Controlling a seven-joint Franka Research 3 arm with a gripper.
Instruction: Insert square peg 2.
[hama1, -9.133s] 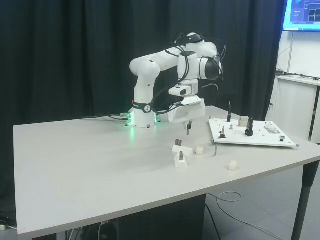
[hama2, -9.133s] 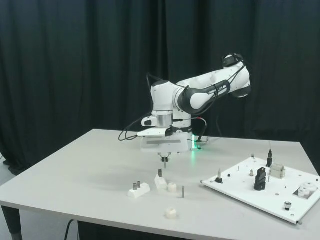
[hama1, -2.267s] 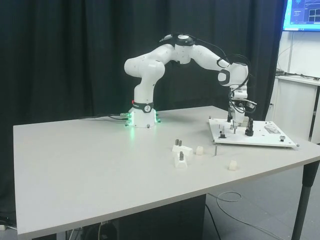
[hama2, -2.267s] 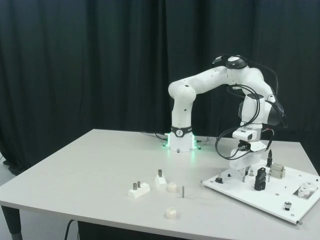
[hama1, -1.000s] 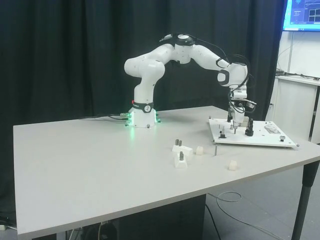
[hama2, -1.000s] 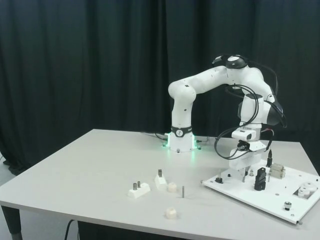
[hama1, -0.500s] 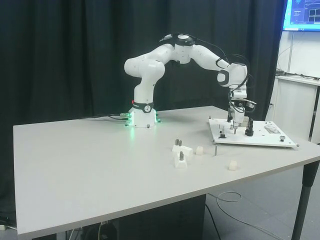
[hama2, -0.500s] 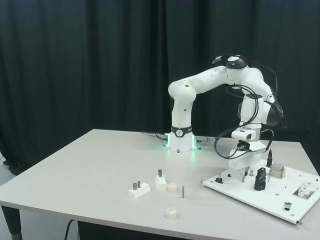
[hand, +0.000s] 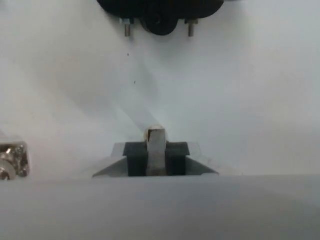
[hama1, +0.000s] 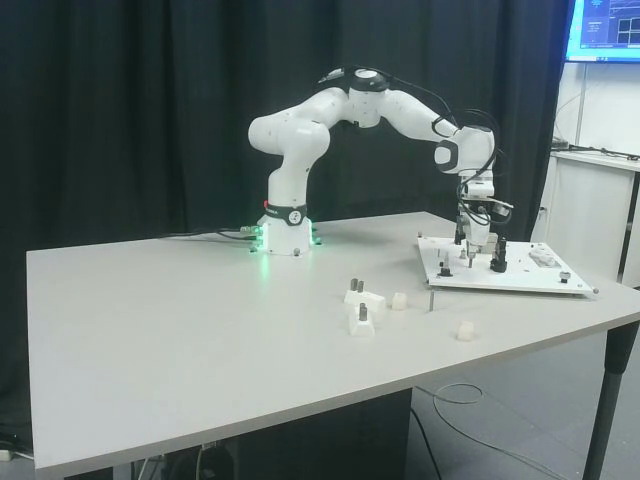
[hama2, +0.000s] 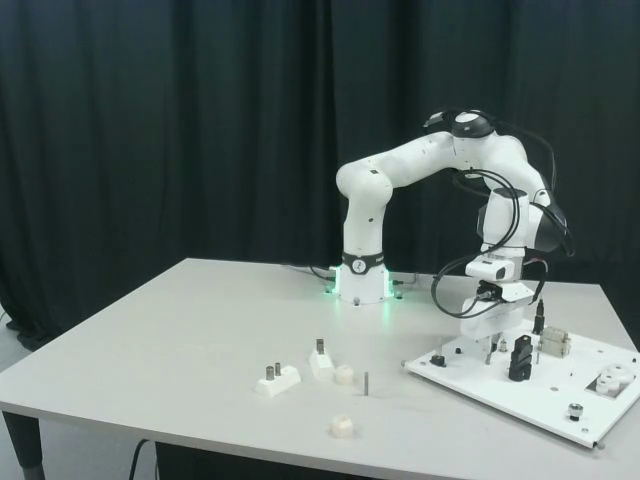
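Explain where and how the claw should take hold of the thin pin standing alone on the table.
Probably near its top, from straight above: the pin stands upright and slender, apart from the white blocks, so a sideways approach could topple it. The claw is shut on a peg.

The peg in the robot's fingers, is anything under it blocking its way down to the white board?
Nothing visible does. The end effector holds the square peg upright over a bare patch of the white board. The black part stands off to the side, apart from it.
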